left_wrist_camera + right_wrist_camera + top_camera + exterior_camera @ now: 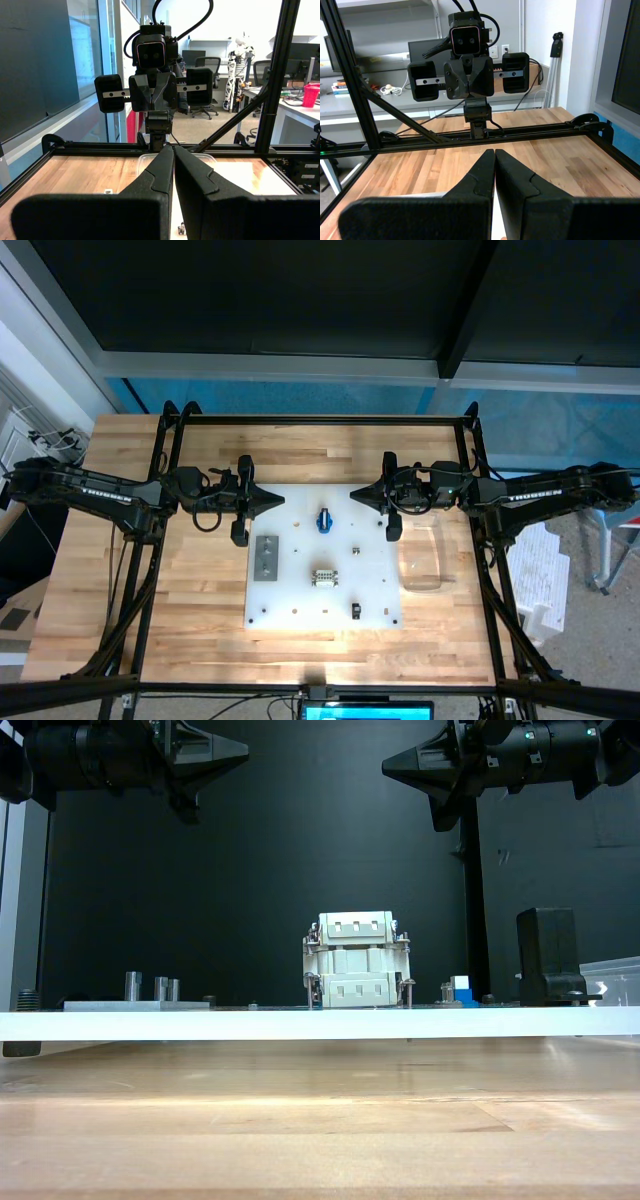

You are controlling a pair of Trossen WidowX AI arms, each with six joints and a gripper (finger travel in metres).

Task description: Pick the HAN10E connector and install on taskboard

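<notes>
L hand [278,501], R hand [354,495] closed over taskboard [290,590]; tray [422,587] beside.

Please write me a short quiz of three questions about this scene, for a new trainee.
1. Where does the connector sit?
2. True or false: the left end effector holds the connector.
3. From the connector, the grey block lies toward: A the left arm, B the right arm, C neither.
Key: 1. On the taskboard. 2. False: it and the right end effector are shut and empty, raised over the board's far edge. 3. A.
</notes>
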